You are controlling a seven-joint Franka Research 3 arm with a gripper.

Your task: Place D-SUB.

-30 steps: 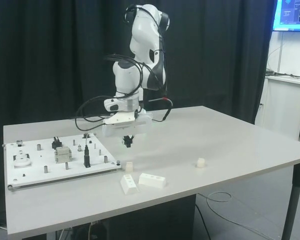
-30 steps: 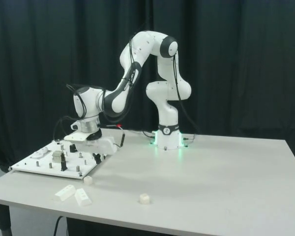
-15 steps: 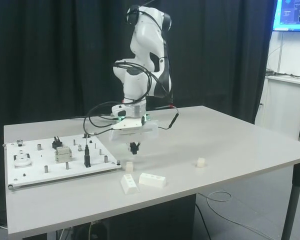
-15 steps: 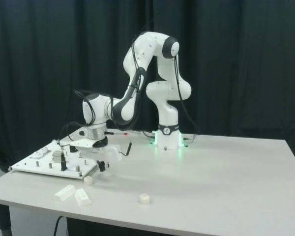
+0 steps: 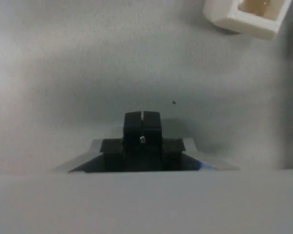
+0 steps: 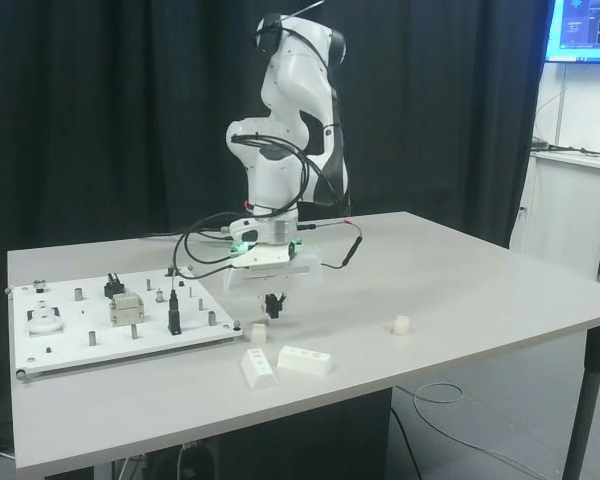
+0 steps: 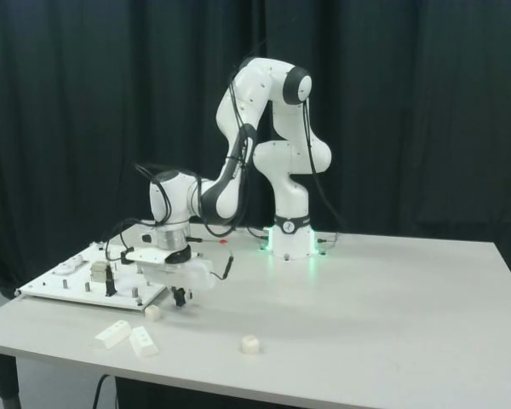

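Pincer (image 6: 272, 305) clenched on nothing visible, poised above the counter (image 6: 460, 270); small white block (image 6: 259, 331) lies at its 7 o'clock, likely next.

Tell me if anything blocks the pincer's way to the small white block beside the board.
Nothing visible does. The pincer hangs over bare grey table, close to the small white block. The wrist view shows only tabletop between them.
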